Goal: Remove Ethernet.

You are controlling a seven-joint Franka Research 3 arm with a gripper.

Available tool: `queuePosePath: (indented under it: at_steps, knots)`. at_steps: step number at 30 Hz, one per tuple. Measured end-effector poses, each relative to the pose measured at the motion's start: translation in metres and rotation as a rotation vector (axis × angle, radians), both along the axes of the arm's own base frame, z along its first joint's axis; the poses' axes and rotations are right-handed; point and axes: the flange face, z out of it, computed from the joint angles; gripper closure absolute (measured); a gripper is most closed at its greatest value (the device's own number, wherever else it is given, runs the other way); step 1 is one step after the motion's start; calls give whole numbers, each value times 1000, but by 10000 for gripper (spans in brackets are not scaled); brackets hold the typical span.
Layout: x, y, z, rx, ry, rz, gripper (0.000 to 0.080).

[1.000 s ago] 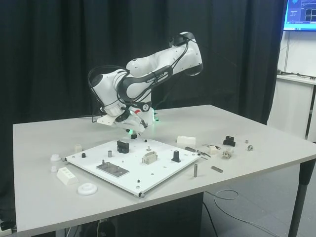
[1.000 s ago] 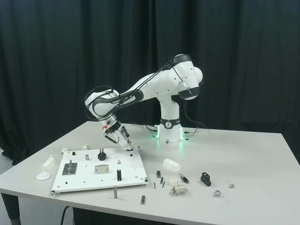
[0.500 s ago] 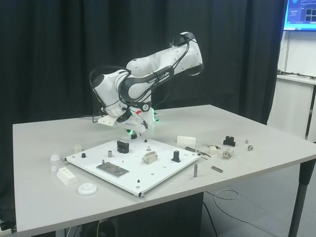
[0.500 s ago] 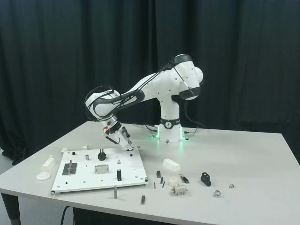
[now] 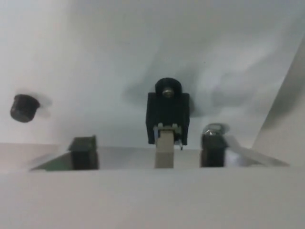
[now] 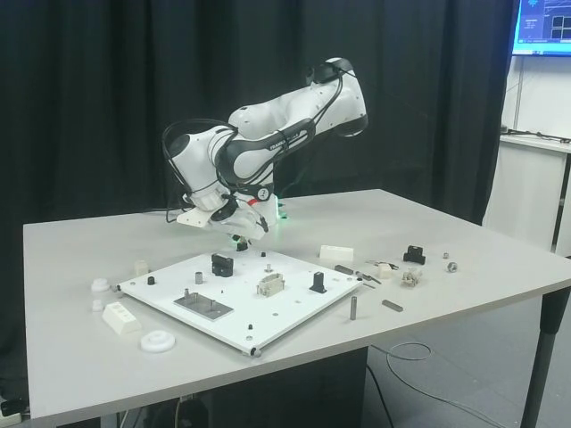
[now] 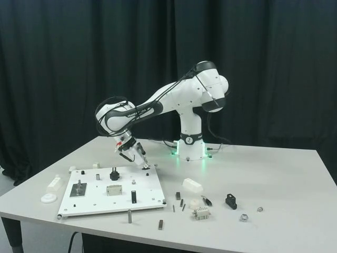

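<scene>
In the wrist view the black Ethernet socket [image 5: 167, 114] stands on the white board with a pale plug [image 5: 165, 143] in its near face. My gripper [image 5: 148, 150] is open; one black finger [image 5: 85, 152] and the other [image 5: 213, 147] stand wide on either side of the plug without touching it. In the first room view the gripper [image 6: 251, 229] hangs tilted above the board's far edge, behind the black socket [image 6: 221, 266]. The second room view shows the gripper [image 7: 142, 162] to the right of the socket [image 7: 114, 174].
The white board [image 6: 294, 308] also carries a grey metal plate [image 6: 203, 306], a pale connector [image 6: 270, 284], a black bracket [image 6: 318, 283] and a small black knob [image 5: 24, 107]. White blocks [image 6: 120, 316] lie left of it. Loose parts [image 6: 410, 278] lie to its right.
The gripper has risen slightly and drawn back a little from the board's far edge. Nothing on the board has moved.
</scene>
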Motion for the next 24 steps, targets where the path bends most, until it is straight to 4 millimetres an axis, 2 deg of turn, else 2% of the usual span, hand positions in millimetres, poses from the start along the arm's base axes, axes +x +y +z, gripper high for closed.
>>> queuePosePath:
  at_steps: [2,3,4,5,9,10,15,16,24]
  knots:
    - [1,0,0,-1,-2,3,118]
    - [1,0,1,-1,-2,4,280]
    - [1,0,1,-1,-2,4,280]
    - [2,0,1,-2,-3,5,444]
    - [0,-1,2,-8,3,5,444]
    - [-1,-2,2,-10,5,4,606]
    - [-4,-3,3,-17,14,2,606]
    - [-4,-3,3,-17,14,2,725]
    - [-4,-4,3,-18,16,0,724]
